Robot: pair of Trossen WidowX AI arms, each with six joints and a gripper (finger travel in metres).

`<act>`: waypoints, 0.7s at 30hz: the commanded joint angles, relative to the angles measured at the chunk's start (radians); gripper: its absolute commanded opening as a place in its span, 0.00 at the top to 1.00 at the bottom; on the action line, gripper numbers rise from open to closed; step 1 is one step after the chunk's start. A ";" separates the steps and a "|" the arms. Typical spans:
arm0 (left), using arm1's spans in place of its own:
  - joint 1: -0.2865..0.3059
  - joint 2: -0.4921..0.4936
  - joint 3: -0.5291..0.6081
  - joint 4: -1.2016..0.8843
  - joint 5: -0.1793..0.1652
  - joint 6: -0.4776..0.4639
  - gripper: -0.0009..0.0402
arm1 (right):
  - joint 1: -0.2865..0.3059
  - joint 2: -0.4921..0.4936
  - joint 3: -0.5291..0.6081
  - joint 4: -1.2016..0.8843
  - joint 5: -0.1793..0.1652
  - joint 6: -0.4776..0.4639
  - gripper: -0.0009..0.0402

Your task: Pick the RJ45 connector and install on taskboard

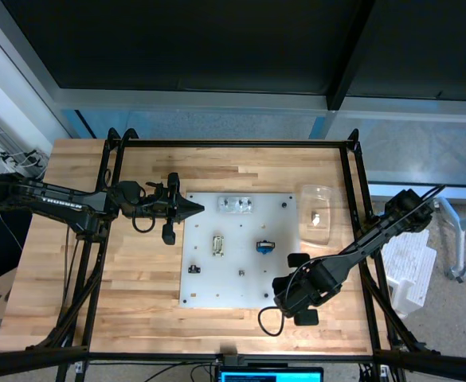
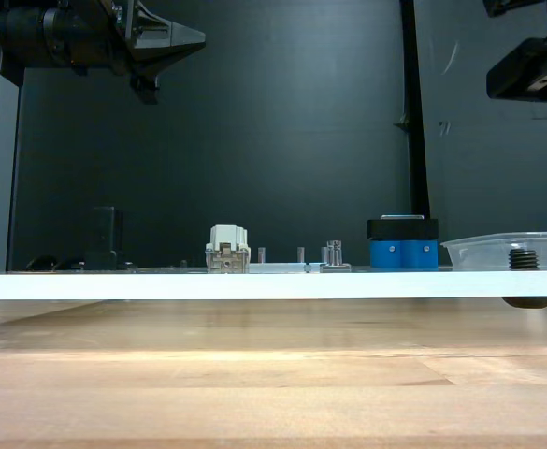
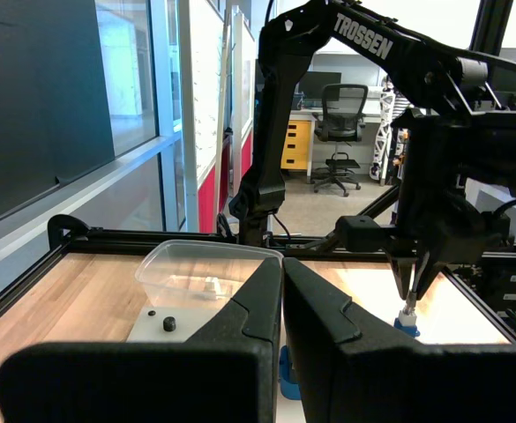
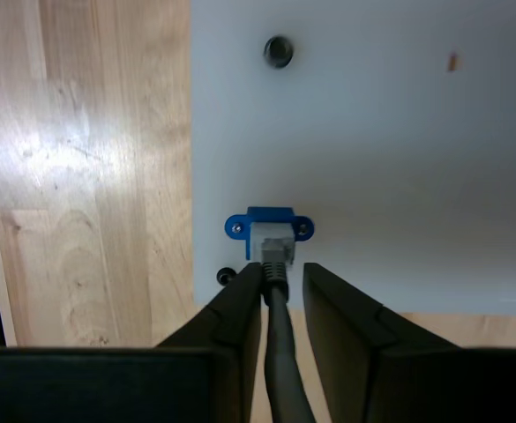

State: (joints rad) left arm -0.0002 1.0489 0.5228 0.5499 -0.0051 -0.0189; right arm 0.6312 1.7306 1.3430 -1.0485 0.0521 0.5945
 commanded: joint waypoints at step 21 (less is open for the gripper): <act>0.000 0.000 0.000 0.000 0.000 0.000 0.98 | 0.006 -0.156 0.006 -0.049 0.007 0.002 0.50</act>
State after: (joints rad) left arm -0.0002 1.0489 0.5228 0.5499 -0.0051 -0.0185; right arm 0.6361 1.5791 1.3483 -1.0950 0.0601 0.5961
